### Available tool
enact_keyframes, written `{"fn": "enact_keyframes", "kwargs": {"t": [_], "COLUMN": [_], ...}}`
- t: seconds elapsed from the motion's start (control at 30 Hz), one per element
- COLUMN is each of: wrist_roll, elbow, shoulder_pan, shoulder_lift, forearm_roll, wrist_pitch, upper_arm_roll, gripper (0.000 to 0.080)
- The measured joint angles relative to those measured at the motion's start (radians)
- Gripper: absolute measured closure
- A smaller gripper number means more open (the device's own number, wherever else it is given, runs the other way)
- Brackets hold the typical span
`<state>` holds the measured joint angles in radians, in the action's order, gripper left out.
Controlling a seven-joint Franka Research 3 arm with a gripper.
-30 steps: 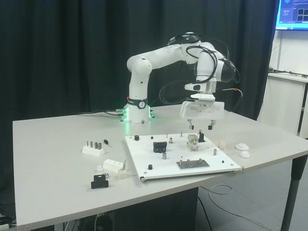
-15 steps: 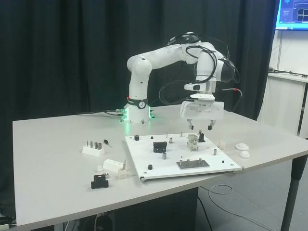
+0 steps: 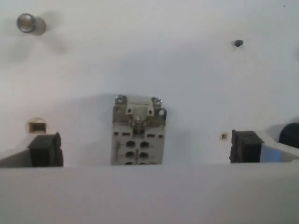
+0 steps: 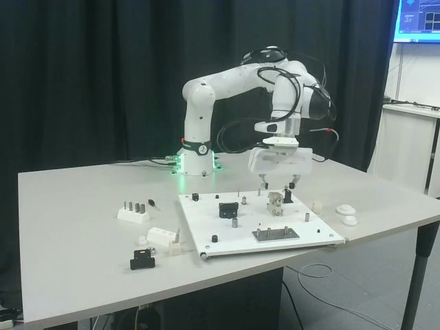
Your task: Pick waterproof.
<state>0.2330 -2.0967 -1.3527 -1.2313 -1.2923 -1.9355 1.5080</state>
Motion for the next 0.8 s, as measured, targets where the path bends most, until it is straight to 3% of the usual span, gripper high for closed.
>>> {"fn": "enact_keyframes", "kwargs": {"t": [0.27,0.8], "wrist_roll": [-0.043,-0.042], "elbow": [0.01,0.022], "shoulder_pan": [0.039,0.045], "shoulder_lift": [-0.001,-0.003], "forearm_roll": [-0.036,-0.039], "wrist_pitch": [0.017,0.084], "upper_arm_roll": [-0.028,-0.043], "gripper": [0.0003,0.0003]}}
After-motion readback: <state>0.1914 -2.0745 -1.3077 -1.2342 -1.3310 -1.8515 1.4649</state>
